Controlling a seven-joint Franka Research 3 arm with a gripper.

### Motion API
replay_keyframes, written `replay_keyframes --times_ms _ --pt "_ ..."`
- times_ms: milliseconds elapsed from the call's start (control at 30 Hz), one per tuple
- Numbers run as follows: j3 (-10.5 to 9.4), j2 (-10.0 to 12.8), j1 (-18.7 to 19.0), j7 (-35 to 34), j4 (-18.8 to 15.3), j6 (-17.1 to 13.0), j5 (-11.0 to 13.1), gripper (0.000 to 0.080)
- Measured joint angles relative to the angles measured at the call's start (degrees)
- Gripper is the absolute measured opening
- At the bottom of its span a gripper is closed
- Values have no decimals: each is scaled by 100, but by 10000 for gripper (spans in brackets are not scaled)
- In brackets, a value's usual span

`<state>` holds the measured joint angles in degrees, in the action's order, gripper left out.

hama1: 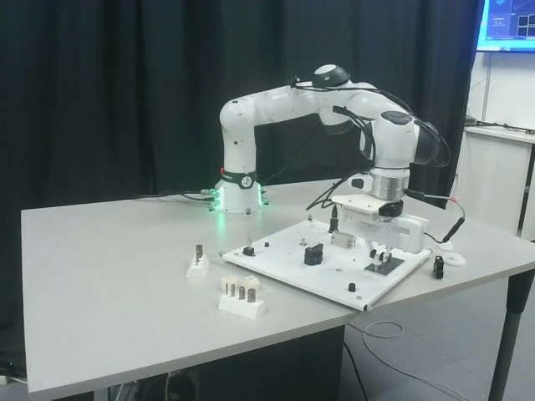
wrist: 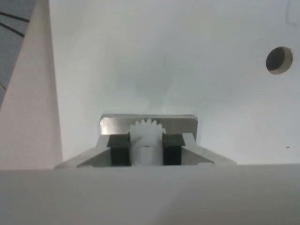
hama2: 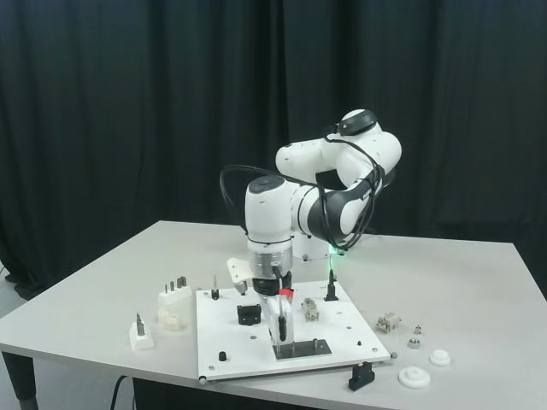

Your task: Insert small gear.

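In the wrist view the small white gear (wrist: 145, 132) sits toothed end outward between two black finger pads (wrist: 120, 149), and my gripper (wrist: 146, 149) is shut on it. Just beyond the gear lies a grey metal plate (wrist: 178, 123) on the white board (wrist: 164, 61). In the first room view the gripper (hama1: 380, 251) hangs just above that metal plate (hama1: 385, 267) near the board's front right corner. The second room view shows the gripper (hama2: 280, 330) low over the plate (hama2: 301, 349). Contact between gear and plate cannot be told.
The board (hama1: 284, 267) also carries a black block (hama1: 313, 253), small pegs and a round hole (wrist: 279, 60). Two white holders (hama1: 197, 266) (hama1: 242, 297) stand left of the board. Beside it lie larger white gears (hama2: 414, 376) (hama2: 439, 358), a black clamp (hama2: 364, 374) and a nut (hama2: 412, 343).
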<state>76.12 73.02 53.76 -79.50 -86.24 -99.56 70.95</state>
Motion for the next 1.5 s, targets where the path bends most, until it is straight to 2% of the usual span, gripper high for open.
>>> replay_keyframes --times_ms 467,1500 --pt "0 0 171 42 -234 -143 45 139" --pt "-21 -14 322 228 -455 -350 181 139"
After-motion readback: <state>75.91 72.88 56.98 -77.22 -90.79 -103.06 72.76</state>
